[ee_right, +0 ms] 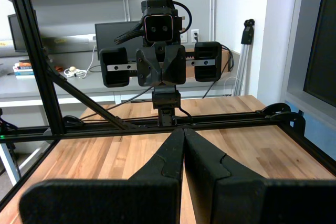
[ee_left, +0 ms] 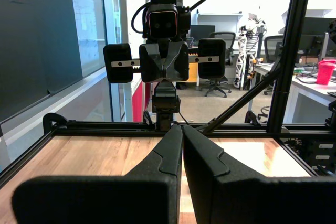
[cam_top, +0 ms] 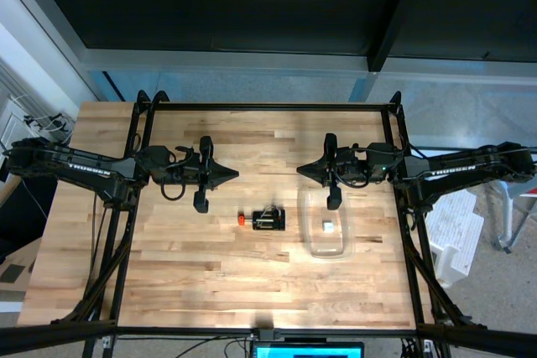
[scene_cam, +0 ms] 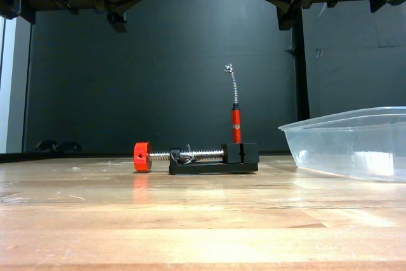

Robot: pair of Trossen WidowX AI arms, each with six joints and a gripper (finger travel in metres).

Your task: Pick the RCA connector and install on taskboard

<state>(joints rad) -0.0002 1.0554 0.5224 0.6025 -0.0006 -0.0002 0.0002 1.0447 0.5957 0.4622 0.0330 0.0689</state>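
Closest in, the taskboard [scene_cam: 214, 160] was set on the counter [scene_cam: 203, 233] within both arms' reach. Left end effector [cam_top: 233, 175] and right end effector [cam_top: 300, 171] were held clenched, empty, overhead; RCA connector wasn't spotted.

A dark panel [scene_cam: 190, 61] rises just behind the wooden surface [cam_top: 210, 274]. Beyond the surface stand an office chair [ee_left: 214, 83], a white desk [ee_left: 310, 85] and tall glass panes [ee_left: 86, 24]. Grey floor [cam_top: 503, 308] lies beside it.
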